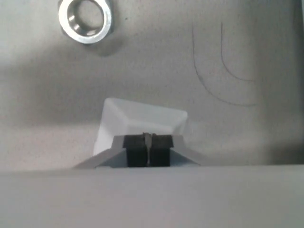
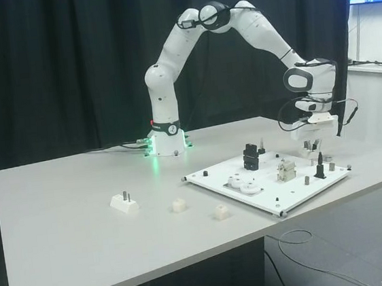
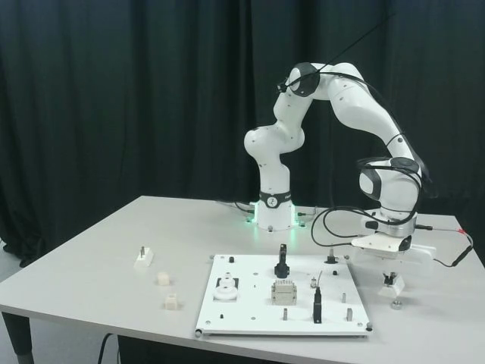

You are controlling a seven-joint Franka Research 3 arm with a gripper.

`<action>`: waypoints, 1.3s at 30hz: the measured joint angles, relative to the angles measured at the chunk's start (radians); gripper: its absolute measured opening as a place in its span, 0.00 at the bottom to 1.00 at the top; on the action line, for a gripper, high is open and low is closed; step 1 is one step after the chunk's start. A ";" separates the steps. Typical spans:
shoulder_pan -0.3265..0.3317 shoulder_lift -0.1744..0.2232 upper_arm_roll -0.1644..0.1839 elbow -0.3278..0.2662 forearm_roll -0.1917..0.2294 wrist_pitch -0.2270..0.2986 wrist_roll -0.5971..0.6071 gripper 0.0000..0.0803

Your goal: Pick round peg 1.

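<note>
Where the black pads meet in the wrist view, the pincer (image 1: 148,151) is pressed nearly together on a thin grey pin, round peg 1 (image 1: 148,138). Only a sliver of the peg shows. It stands upright between the two fingertips and touches both.

Directly under the pincer is a small white block (image 1: 142,118) with sloped sides, resting on the grey worktop (image 1: 247,42). The peg's lower end is hidden by the pads, so I cannot tell whether it sits in the block or is clear of it.

A metal nut (image 1: 86,19) lies flat on the worktop near the pincer, apart from the block and not touching it. Thin curved lines (image 1: 209,85) are marked on the worktop, also near the pincer and apart from the nut.

In the second room view the white arm (image 3: 356,106) bends over and down, with the wrist low over the block. The white board (image 3: 250,311) with its black and grey fixtures lies just beside the pincer; the block and nut are off the board's edge. Three small white pieces (image 3: 162,278) sit well apart from the pincer, beyond the far side of the board. Green light glows at the arm's base (image 3: 274,220).
</note>
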 joint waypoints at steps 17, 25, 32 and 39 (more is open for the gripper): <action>0.021 -0.055 0.000 0.003 0.005 -0.032 0.019 0.02; 0.027 -0.095 -0.001 0.002 0.001 -0.063 0.037 0.02; 0.029 -0.106 -0.001 0.001 -0.011 -0.071 0.047 0.02; 0.029 -0.106 -0.003 0.001 -0.013 -0.071 0.049 0.02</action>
